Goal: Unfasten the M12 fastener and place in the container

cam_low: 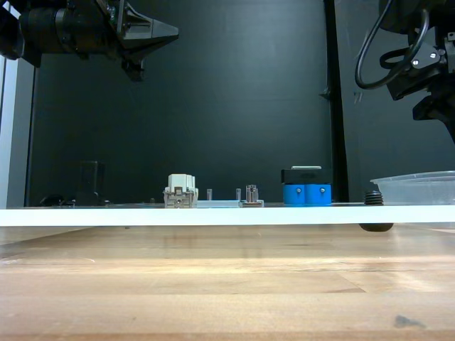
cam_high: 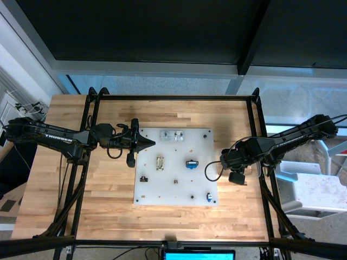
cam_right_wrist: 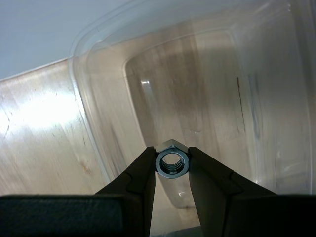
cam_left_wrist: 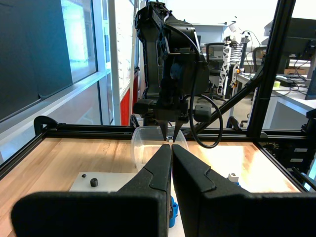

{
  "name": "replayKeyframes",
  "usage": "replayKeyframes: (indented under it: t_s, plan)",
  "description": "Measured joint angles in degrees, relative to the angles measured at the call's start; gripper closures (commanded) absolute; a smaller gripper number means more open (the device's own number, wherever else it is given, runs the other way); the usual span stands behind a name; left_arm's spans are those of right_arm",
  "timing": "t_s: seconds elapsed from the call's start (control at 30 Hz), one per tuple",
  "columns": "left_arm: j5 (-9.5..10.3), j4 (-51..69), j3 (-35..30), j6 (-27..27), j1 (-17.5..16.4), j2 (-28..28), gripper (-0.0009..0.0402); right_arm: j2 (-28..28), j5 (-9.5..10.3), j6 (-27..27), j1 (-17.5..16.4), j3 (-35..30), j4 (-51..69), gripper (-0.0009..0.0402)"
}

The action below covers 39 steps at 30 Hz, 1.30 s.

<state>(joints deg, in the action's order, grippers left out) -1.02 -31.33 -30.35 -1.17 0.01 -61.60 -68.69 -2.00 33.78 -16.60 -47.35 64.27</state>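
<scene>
right gripper [cam_right_wrist: 172, 157] poised above the container [cam_right_wrist: 207, 74], just off the right edge of the white board [cam_high: 162, 190], fingers clamped on the small silver nut [cam_right_wrist: 172, 164]. nut held clear of the black ribbed stud [cam_low: 374, 198], bare on the board. left gripper [cam_left_wrist: 171, 148] parked high over the board's left edge, fingers nearly together, empty.

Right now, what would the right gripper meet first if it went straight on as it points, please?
Probably the floor of the clear container: the right gripper, shut on the silver nut, points down into it. The left gripper hangs shut over the white board.
</scene>
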Motion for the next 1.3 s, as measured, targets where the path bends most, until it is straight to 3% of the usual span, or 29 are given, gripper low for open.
replayKeyframes:
  t_s: [0.2, 0.53, 0.77, 1.0, 1.3]
  plan:
    - [0.0, 0.0, 0.0, 0.0, 0.0, 0.0, 0.0393, 0.0, -0.13, 0.8, 0.0, 0.0, 0.0, 0.0372]
    - [-0.02, 0.0, 0.0, 0.0, 0.0, 0.0, 0.0393, 0.0, 0.02, 0.8, 0.0, 0.0, 0.1, 0.0248]
    - [0.0, 0.0, 0.0, 0.0, 0.0, 0.0, 0.0393, 0.0, 0.04, 0.8, 0.0, 0.0, 0.0, 0.0192]
    - [-0.02, 0.0, 0.0, 0.0, 0.0, 0.0, 0.0393, -0.1, 0.07, 0.8, 0.0, 0.0, 0.0, 0.0164]
    - [0.0, 0.0, 0.0, 0.0, 0.0, 0.0, 0.0393, -0.1, 0.07, 0.7, 0.0, 0.0, 0.0, 0.0162]
